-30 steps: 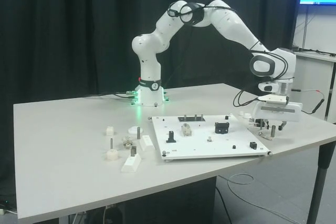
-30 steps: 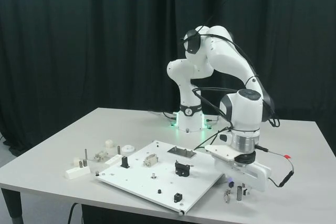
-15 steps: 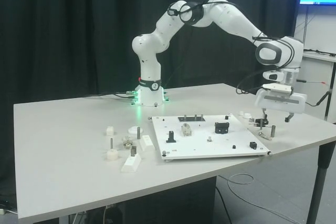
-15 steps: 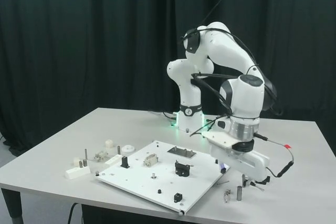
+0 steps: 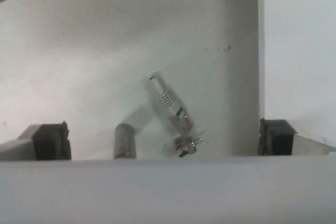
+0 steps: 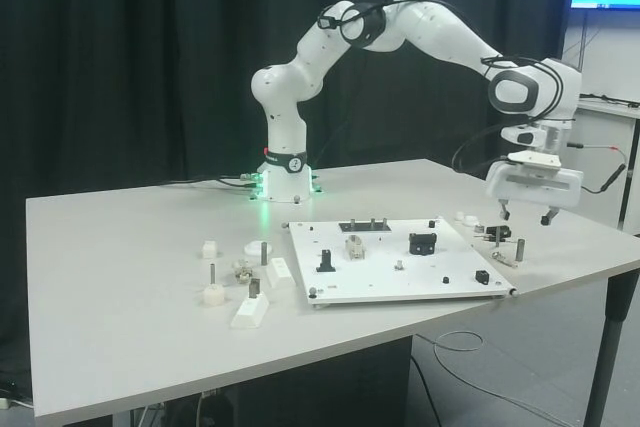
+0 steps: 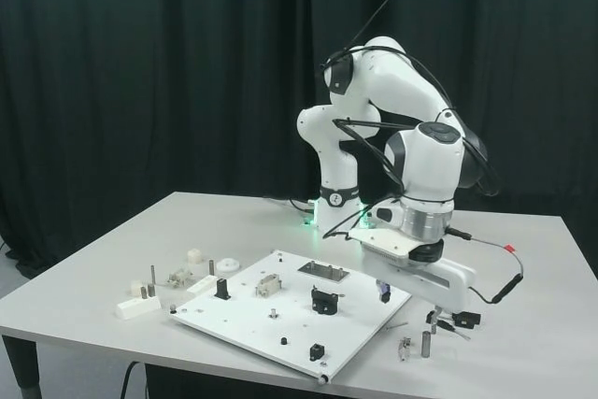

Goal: Place round peg 4.

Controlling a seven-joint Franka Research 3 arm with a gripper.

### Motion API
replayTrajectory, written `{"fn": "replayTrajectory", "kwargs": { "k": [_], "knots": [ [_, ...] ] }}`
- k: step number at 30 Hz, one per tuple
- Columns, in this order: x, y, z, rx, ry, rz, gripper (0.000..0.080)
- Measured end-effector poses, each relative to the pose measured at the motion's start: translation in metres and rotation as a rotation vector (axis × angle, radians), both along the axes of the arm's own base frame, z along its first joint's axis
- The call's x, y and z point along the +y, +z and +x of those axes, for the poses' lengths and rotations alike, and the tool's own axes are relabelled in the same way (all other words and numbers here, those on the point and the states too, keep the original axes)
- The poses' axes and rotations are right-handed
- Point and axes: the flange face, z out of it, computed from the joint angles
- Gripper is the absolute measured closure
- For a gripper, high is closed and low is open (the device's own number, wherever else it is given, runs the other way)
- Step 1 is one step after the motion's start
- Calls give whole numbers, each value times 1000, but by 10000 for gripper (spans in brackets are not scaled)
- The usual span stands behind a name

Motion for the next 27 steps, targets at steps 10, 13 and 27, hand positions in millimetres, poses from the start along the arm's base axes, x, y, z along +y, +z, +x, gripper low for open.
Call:
{"fn": "replayTrajectory", "kwargs": {
  "k": [10, 13, 27],
  "knots": [
    [-16, 1, 6, 28, 144, 22, 3],
    [-20, 3, 8, 34, 160, 29, 3],
    [-32, 23, 17, 41, 170, 44, 3]
  ]
}}
